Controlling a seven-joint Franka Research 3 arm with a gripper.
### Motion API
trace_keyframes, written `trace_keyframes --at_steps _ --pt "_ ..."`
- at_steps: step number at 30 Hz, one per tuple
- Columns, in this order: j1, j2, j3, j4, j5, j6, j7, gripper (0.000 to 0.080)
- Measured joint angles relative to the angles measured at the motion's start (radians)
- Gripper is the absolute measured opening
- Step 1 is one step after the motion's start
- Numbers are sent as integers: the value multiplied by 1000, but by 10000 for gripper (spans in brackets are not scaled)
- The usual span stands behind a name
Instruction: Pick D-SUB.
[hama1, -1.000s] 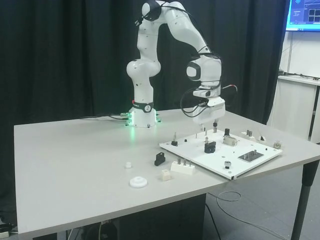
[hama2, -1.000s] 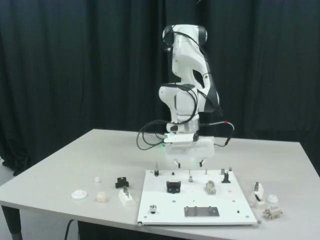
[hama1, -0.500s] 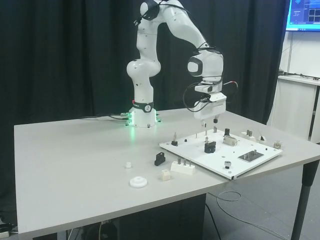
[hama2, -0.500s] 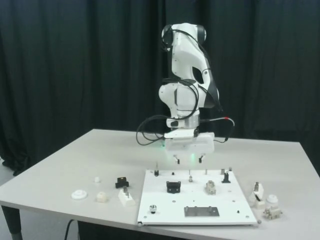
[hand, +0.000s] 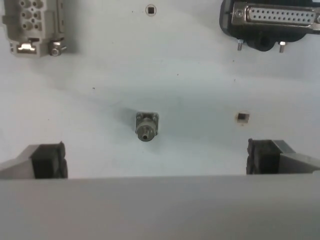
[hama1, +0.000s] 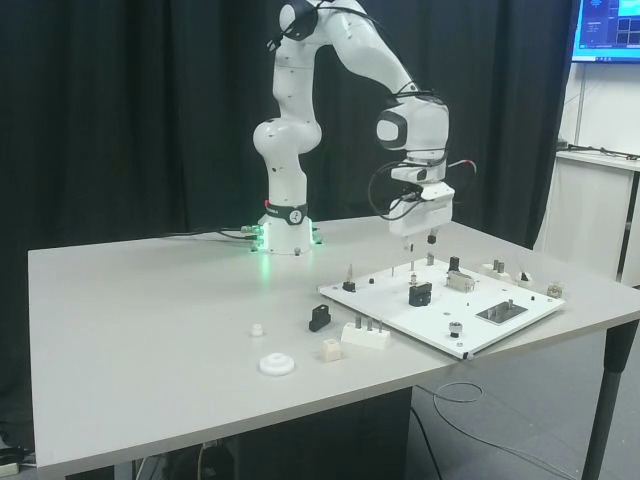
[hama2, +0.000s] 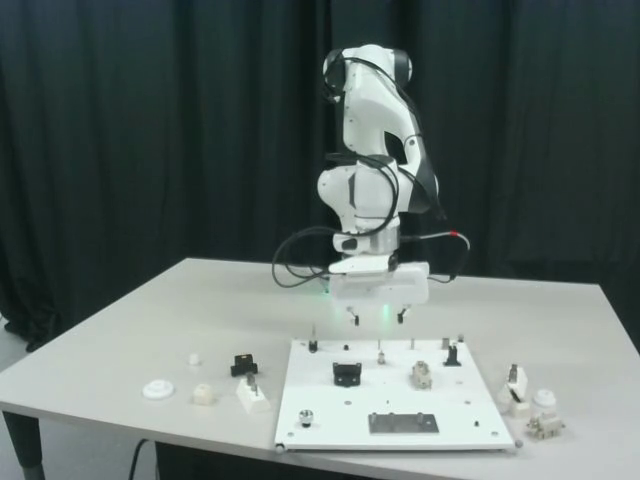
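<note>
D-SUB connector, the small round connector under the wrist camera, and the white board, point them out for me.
D-SUB connector (hand: 274, 15): wrist view, on its pin face.
Small round connector (hand: 146, 127): wrist view, on its barrel.
White board (hama2: 460, 415): second room view, on a bare patch of its top.

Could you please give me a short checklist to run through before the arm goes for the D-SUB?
1. Gripper open: ok, fingers wide apart.
2. Gripper holding nothing: ok.
3. D-SUB in wrist view: ok, on the white board.
4. Gripper over the D-SUB: not ok, it hangs over a small round connector.
5. Gripper well above the board's parts: ok.
6. How firmly the D-SUB sits: cannot tell.
</note>
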Motion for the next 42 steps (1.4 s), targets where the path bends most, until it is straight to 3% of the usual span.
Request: trace_keyframes --at_steps 34,42 --pt "-8 -14 0 38 -42 -60 6 800" --pt "-23 -14 -2 52 -87 -61 6 800"
